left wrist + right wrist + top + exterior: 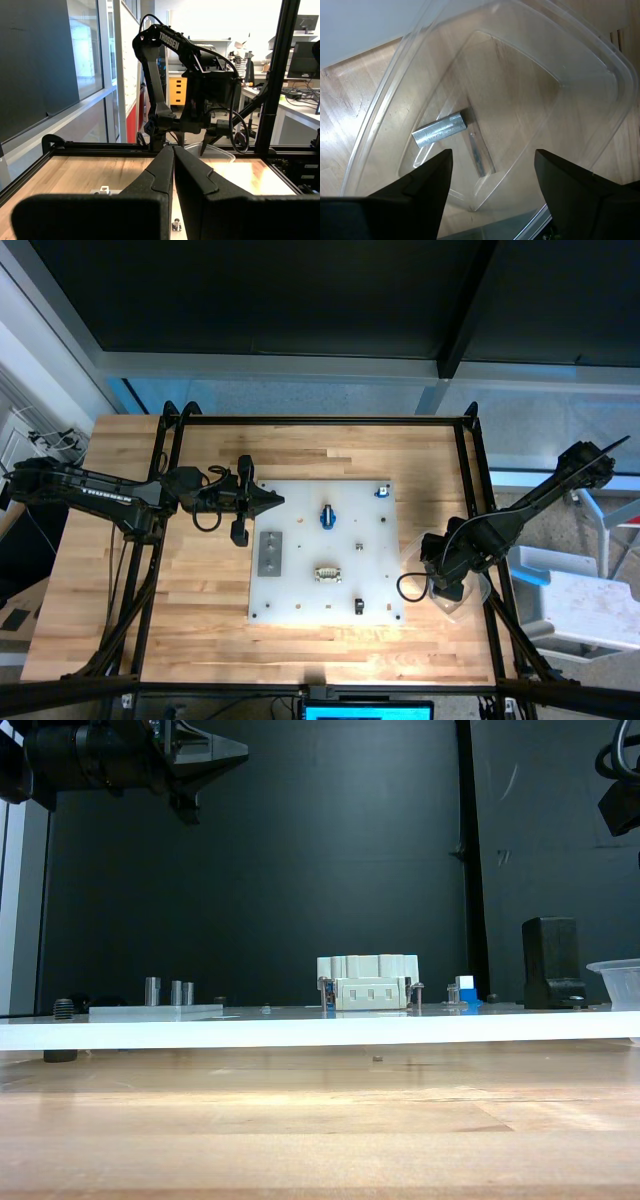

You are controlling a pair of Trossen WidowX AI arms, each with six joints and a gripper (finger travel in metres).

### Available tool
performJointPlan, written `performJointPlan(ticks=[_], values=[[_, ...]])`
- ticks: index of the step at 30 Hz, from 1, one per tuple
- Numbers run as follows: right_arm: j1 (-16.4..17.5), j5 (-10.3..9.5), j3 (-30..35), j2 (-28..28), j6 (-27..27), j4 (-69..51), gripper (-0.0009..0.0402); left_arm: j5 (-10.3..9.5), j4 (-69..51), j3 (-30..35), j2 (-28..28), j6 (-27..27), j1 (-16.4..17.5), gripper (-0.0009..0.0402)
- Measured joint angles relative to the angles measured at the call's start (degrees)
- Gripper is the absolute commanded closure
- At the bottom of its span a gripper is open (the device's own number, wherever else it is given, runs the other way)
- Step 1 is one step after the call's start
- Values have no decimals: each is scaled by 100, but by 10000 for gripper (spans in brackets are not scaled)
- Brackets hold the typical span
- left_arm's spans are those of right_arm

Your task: Pick the 16mm bar from the taskboard and place it in the container

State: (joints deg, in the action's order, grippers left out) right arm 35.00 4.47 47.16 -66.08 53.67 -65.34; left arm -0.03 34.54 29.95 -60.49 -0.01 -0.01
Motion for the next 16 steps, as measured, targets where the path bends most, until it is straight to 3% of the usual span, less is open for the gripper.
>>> performJointPlan(ticks=[16], values=[[0, -4, -2, 0, -15, 2, 139, 0, 0, 0, 2, 0, 0, 393]])
